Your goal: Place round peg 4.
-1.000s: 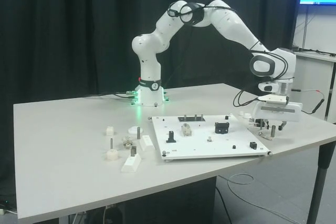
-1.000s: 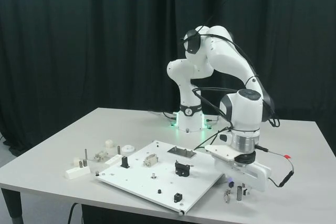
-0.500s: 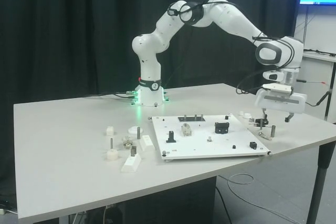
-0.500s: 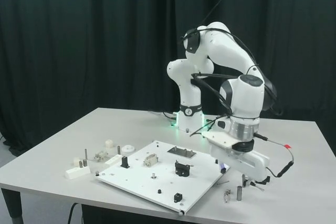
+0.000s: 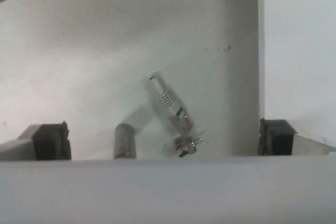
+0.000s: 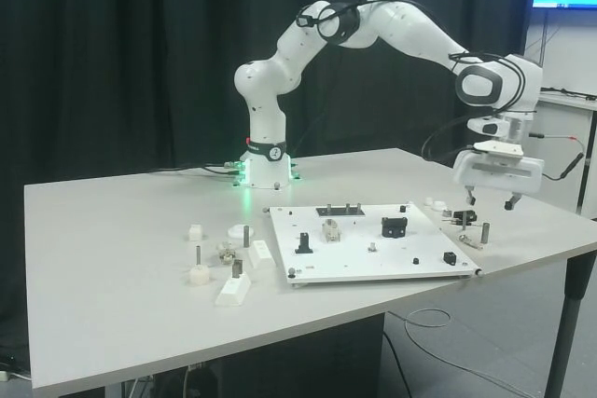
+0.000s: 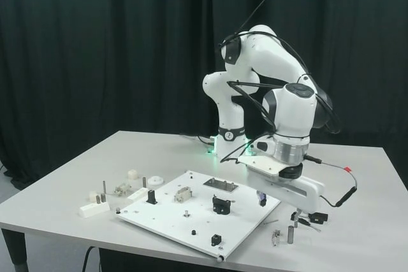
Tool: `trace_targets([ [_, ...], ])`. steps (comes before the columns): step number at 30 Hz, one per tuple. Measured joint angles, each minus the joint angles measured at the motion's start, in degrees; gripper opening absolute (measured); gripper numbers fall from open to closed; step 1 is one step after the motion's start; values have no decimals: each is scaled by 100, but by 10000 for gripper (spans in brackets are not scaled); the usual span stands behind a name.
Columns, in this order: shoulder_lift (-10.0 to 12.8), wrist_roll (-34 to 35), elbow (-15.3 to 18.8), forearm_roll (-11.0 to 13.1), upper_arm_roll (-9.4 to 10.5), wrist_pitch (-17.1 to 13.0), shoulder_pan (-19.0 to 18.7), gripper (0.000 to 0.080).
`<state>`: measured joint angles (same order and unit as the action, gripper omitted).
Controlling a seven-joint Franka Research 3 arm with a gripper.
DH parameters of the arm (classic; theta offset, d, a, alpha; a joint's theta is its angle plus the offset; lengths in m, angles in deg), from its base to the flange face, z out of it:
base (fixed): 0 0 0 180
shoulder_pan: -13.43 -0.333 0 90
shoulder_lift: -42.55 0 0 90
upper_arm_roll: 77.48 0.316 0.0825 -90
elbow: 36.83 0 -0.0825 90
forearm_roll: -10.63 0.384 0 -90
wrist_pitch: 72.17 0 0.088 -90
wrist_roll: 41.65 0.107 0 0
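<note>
A small grey round peg (image 6: 486, 232) (image 7: 290, 234) (image 5: 125, 141) stands upright on the table, just off the right edge of the white board (image 6: 364, 251) (image 7: 191, 213). My gripper (image 6: 489, 198) (image 7: 292, 209) (image 5: 163, 140) hangs above the peg, open and holding nothing. The black fingertips (image 5: 50, 141) are spread wide on either side, well clear of the peg. A small metal connector (image 5: 170, 109) (image 7: 275, 239) lies on the table beside the peg.
The white board carries black brackets (image 6: 395, 226), a metal block (image 6: 330, 229) and small pins. Left of it lie white holders with pegs (image 6: 197, 272), a white disc (image 6: 239, 230) and a white cube (image 6: 195, 230). The table's front edge (image 6: 541, 258) runs close by the peg.
The gripper has risen from table level, where it stood around the peg. The peg stays standing on the table beside the board.
</note>
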<state>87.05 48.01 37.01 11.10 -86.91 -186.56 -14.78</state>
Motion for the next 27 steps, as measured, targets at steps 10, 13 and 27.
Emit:
trace_targets([
  [10,0,-1035,-21,126,-4,32,141,800],
  [13,0,-1194,-52,175,-7,74,183,800],
  [27,-7,-1415,-351,256,-9,383,319,800],
])
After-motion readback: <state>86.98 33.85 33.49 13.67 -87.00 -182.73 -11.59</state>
